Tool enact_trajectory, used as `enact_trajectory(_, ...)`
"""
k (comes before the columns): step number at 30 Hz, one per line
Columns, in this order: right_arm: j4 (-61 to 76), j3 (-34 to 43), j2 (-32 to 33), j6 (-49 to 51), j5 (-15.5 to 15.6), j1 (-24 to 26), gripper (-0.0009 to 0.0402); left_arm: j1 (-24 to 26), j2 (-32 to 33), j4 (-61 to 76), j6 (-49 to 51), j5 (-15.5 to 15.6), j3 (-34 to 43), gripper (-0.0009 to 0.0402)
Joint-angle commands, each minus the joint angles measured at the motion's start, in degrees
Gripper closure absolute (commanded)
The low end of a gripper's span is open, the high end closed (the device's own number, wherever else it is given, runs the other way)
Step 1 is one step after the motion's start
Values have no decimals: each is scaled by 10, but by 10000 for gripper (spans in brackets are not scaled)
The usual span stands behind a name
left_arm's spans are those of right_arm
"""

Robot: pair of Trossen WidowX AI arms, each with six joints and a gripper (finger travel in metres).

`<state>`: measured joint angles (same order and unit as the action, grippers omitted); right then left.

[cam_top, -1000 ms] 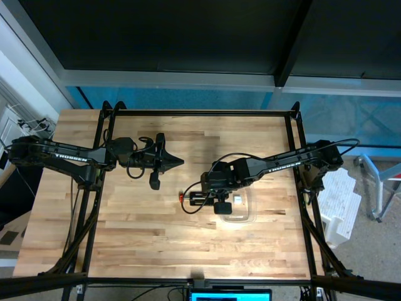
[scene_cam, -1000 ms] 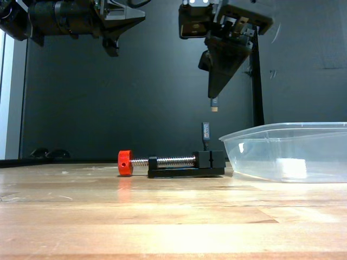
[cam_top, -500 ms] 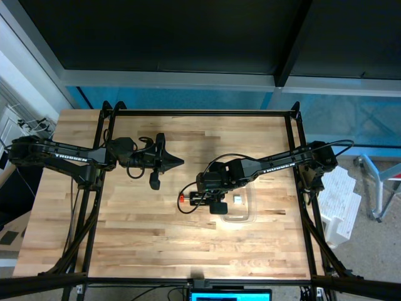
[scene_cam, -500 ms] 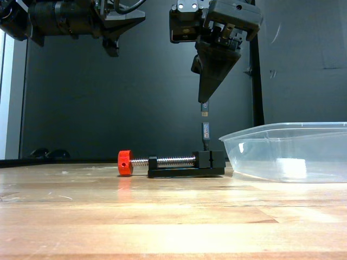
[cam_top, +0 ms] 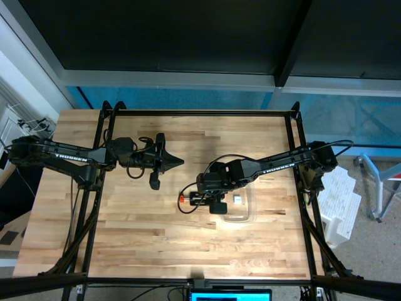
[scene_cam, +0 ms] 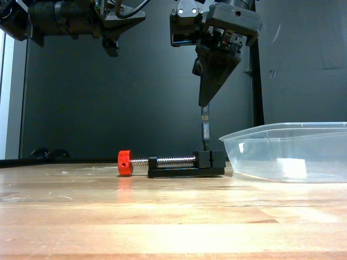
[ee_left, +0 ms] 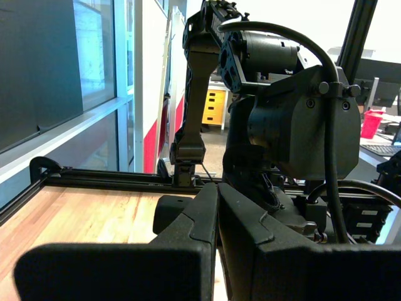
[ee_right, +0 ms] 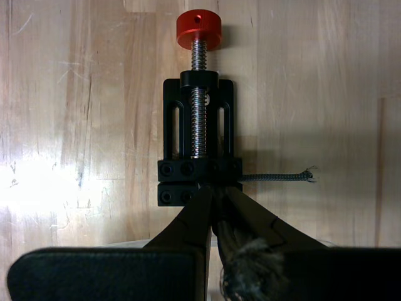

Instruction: Pick the usb-c connector and install on the hub

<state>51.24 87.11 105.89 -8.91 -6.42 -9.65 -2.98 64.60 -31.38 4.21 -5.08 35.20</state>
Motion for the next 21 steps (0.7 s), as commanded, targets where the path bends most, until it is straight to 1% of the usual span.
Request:
enact_trajectory(1, -1, 0, 0, -1, 2, -1, 393, 0, 0, 0, 0, 0, 0, 393)
enact_trajectory(21, -6, -4, 0, -8, 5, -2, 393, 0, 0, 0, 0, 0, 0, 393)
